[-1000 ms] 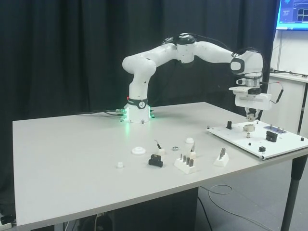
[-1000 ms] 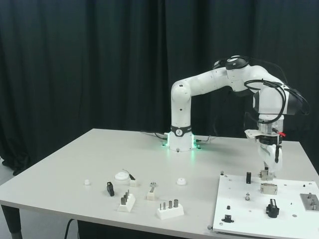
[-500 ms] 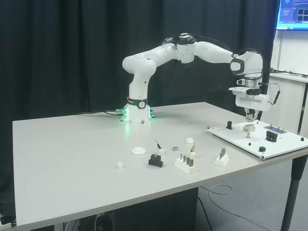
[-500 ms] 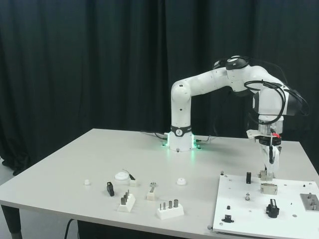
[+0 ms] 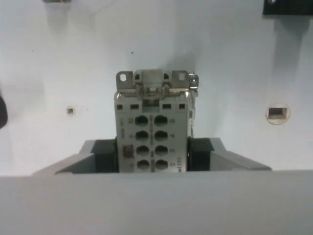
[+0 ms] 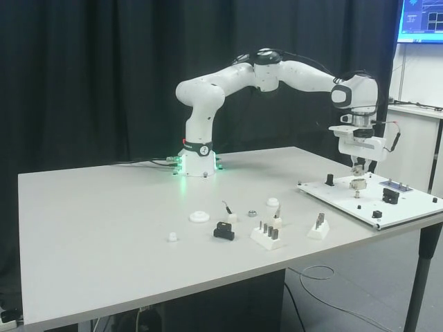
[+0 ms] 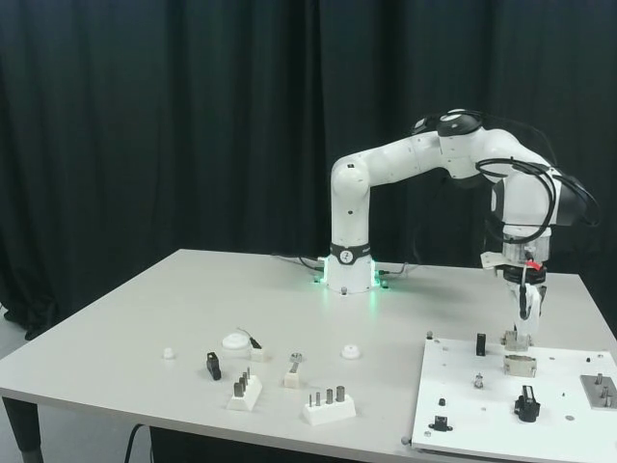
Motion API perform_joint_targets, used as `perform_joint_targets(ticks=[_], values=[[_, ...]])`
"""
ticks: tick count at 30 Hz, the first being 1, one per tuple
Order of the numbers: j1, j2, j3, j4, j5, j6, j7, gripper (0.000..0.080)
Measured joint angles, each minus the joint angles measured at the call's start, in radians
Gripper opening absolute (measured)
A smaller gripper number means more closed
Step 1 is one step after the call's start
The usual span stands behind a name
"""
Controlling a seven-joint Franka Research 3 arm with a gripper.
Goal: Insert waterproof.
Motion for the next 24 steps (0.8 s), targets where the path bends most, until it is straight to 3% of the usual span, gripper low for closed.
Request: perform_joint_targets(ticks=[24], values=[[0.019, 0.004, 0.000, 0.003, 0.000, -0.009, 0.023, 0.0305]])
